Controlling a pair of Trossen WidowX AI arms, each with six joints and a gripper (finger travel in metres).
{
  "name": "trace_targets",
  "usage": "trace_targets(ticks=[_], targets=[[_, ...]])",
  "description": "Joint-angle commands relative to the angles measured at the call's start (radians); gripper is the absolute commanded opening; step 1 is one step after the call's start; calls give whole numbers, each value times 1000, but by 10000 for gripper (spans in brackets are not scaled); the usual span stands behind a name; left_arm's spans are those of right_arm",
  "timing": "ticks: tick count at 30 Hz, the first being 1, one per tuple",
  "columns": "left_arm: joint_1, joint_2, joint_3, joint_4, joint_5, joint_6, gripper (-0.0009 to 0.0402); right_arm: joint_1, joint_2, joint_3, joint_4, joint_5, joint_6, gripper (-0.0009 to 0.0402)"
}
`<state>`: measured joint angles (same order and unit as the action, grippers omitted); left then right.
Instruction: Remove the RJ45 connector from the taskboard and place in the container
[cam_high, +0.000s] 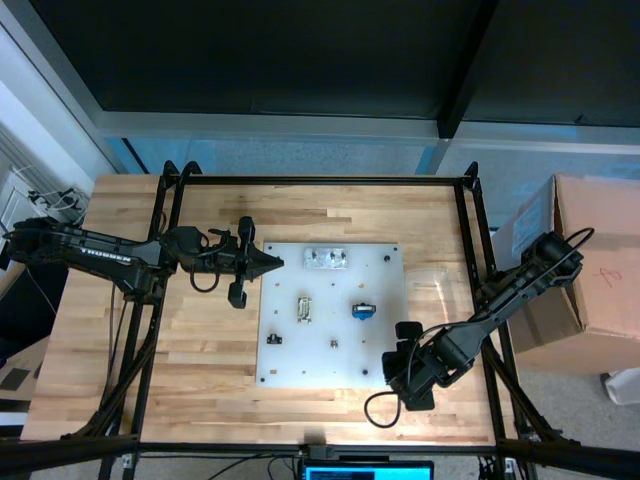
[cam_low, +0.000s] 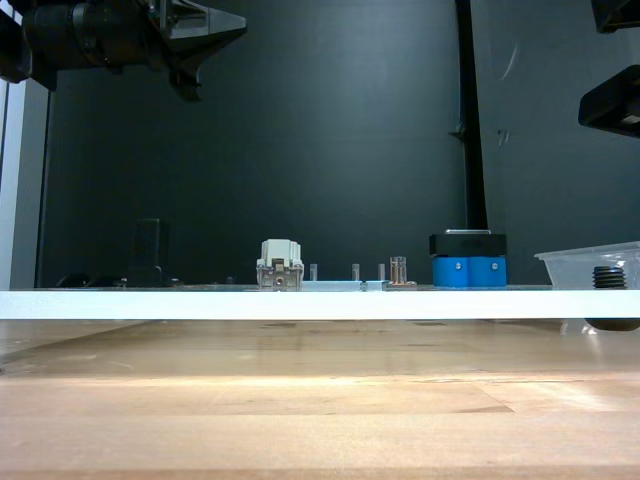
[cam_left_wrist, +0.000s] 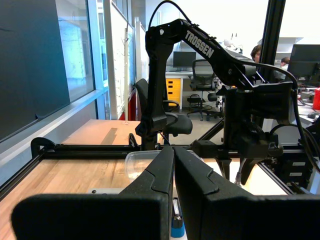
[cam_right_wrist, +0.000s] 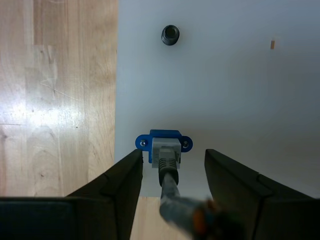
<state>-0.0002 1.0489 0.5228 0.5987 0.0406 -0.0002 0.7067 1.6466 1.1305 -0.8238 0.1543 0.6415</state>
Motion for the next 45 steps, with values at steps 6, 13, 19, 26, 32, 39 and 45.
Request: trace_targets(ticks=[6,13,19,26,32,39,45], targets=[[0,0,0,0,0,0,0,0,-2,1,4,1,-2,84],[0,0,0,0,0,0,0,0,-2,1,12,-2,-2,18],[0,0,0,0,0,0,0,0,-3,1,14,-11,-2,4],[0,0,0,0,0,0,0,0,-15,5,14,-19,-2,-1],[0,0,0,0,0,0,0,0,-43,5,6,-17,-2,0],[0,0,0,0,0,0,0,-12,-105,5,-9,-16,2,0],[0,0,0,0,0,0,0,-31,-159,5,-68,-16,2,0]])
